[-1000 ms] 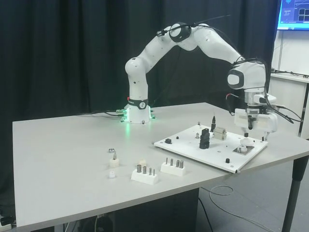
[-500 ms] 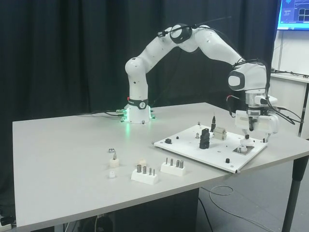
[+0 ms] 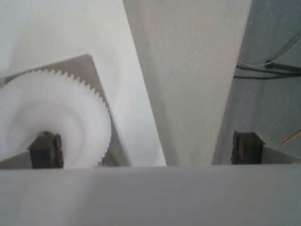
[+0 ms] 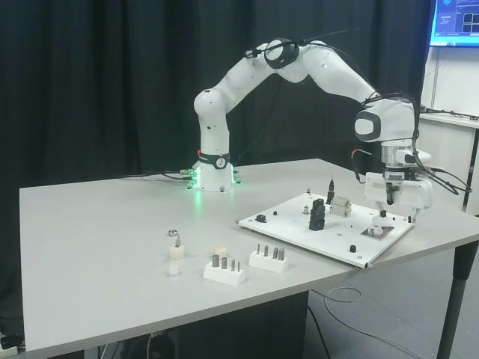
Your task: Insert large gear.
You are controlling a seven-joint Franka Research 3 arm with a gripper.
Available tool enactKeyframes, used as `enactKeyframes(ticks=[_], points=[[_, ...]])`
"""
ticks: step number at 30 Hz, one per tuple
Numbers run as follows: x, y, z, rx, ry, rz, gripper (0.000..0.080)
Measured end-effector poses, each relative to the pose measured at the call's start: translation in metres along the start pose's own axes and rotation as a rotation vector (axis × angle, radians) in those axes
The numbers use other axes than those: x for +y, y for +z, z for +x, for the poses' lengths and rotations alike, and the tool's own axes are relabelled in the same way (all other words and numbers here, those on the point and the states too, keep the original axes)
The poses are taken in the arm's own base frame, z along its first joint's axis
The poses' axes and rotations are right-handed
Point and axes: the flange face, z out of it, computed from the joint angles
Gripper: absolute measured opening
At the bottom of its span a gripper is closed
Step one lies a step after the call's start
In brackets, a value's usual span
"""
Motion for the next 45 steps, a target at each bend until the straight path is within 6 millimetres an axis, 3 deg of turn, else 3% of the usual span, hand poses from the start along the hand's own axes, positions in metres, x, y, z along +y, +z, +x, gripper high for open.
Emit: enactKeyframes(ticks=[45], points=[[-0.005,0.003,0.010,-0.034,0.032,0.015,0.0800]])
